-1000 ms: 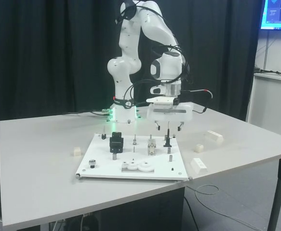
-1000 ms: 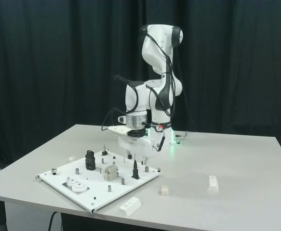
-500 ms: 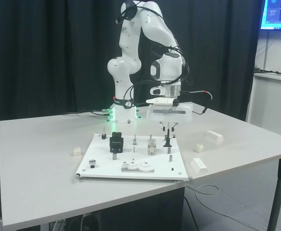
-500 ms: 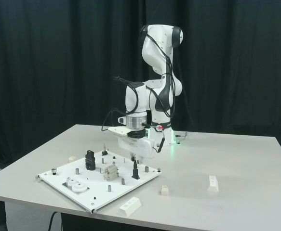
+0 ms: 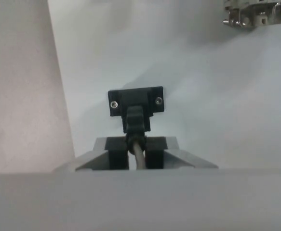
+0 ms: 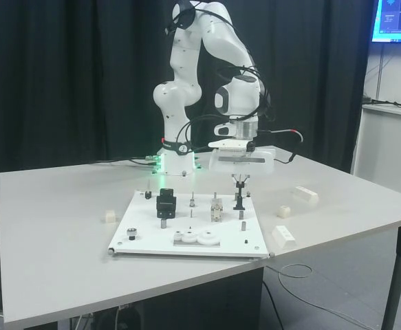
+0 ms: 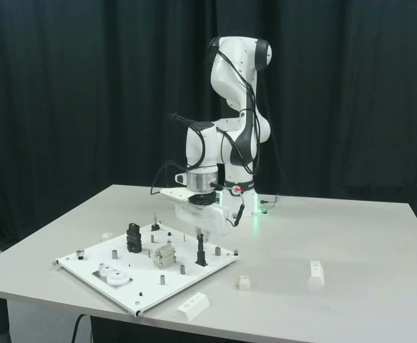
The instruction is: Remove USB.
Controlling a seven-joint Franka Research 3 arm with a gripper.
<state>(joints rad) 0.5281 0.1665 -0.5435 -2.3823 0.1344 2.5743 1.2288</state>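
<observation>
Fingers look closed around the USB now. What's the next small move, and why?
Probably a short, straight lift away from the board. In the wrist view the end effector sits closed on the USB plug's stem, and the plug is still seated in its black socket. The room views show the end effector upright over it, so pulling straight up should free the plug without bending it.

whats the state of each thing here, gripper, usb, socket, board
gripper: shut on the USB plug's stem, directly above the socket
USB plug: upright, seated in the socket, not yet pulled out
socket: black, screwed to the white board, occupied by the plug
white board: flat on the grey table
</observation>
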